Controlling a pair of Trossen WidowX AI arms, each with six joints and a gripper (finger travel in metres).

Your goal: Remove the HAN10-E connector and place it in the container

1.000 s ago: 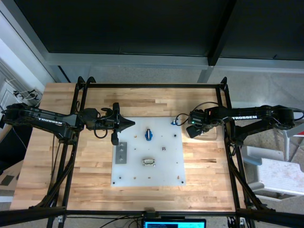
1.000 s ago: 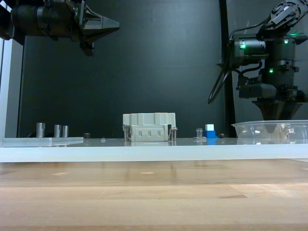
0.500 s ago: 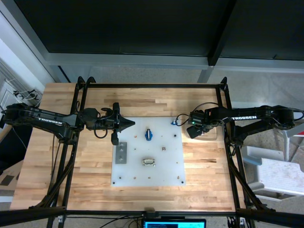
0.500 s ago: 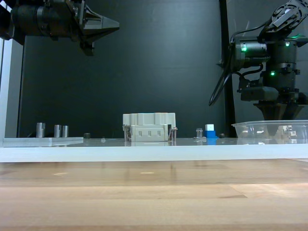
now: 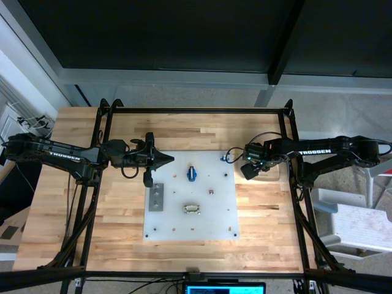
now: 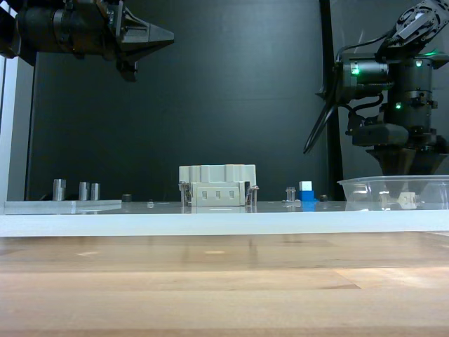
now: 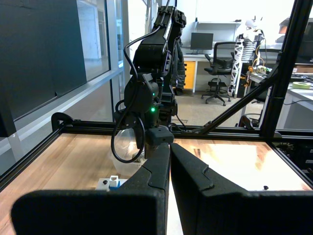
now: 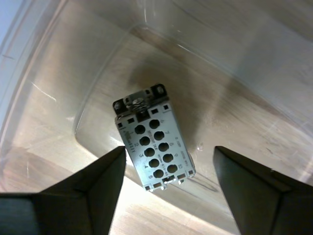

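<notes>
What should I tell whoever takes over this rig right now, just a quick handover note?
Left tool: shut, holding nothing, parked high over the far left corner of the white plate.
Right tool: open, pointing down over the container, which sits to the right of the plate.
HAN10-E connector: lying pin face up on the container floor between the open fingers, touching neither.
Done: the connector is off the plate and in the container.
Left: probably only lifting the right arm clear. A grey housing sits on the plate.
</notes>
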